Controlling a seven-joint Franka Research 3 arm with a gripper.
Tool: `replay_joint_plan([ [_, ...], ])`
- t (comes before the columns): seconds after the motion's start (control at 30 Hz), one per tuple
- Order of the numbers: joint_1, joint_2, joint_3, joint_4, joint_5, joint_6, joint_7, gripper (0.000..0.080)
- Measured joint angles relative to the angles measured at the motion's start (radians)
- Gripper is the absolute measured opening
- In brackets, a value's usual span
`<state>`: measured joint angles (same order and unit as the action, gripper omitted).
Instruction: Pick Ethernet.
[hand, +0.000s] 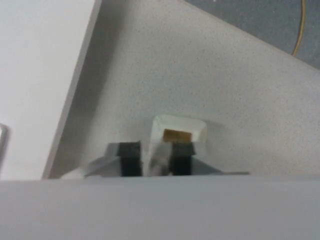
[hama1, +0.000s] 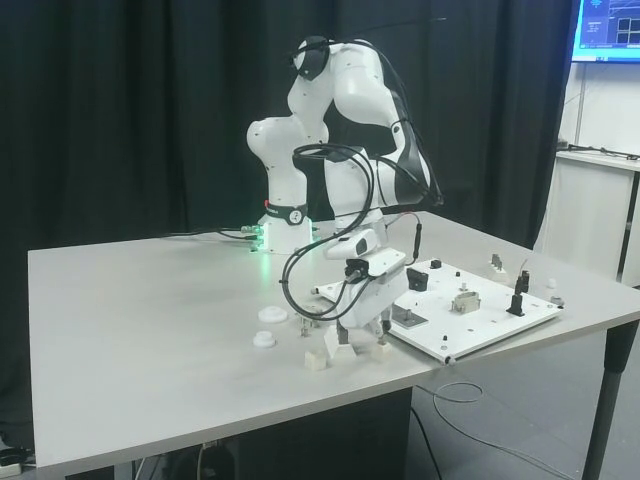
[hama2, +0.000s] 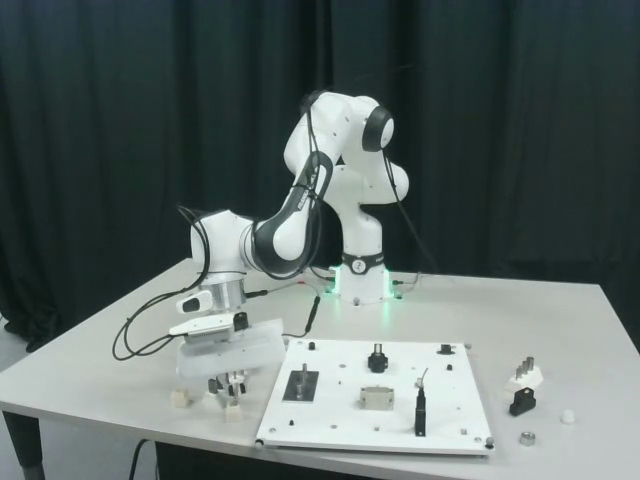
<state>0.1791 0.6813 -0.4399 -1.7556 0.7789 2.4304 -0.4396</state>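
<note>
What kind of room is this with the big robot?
Probably a robotics lab or test room: a white robot arm bolted on a grey table, black curtains behind it, and a white board carrying small parts.

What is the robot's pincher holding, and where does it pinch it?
The gripper has its two black fingers shut on the sides of a small white Ethernet plug, at its rear end. The plug's front sticks out past the fingertips, low over the grey table.

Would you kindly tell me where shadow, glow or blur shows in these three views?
Wrist view: the small white plug between the pincer fingers looks soft, with shadow beside the white board. Both room views: green glow at the arm's base.
</note>
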Motion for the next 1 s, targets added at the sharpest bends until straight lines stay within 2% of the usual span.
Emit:
replay_joint_plan([
  [0.13, 0.000, 0.001, 0.000, 0.000, 0.000, 0.005, 0.000, 0.0346],
  [0.17, 0.000, 0.001, 0.000, 0.000, 0.000, 0.007, 0.000, 0.0067],
  [0.53, 0.000, -0.001, -0.002, 0.008, 0.000, 0.017, 0.000, 0.0068],
  [1.0, 0.001, -0.046, -0.012, 0.012, -0.002, 0.004, 0.000, 0.0066],
])
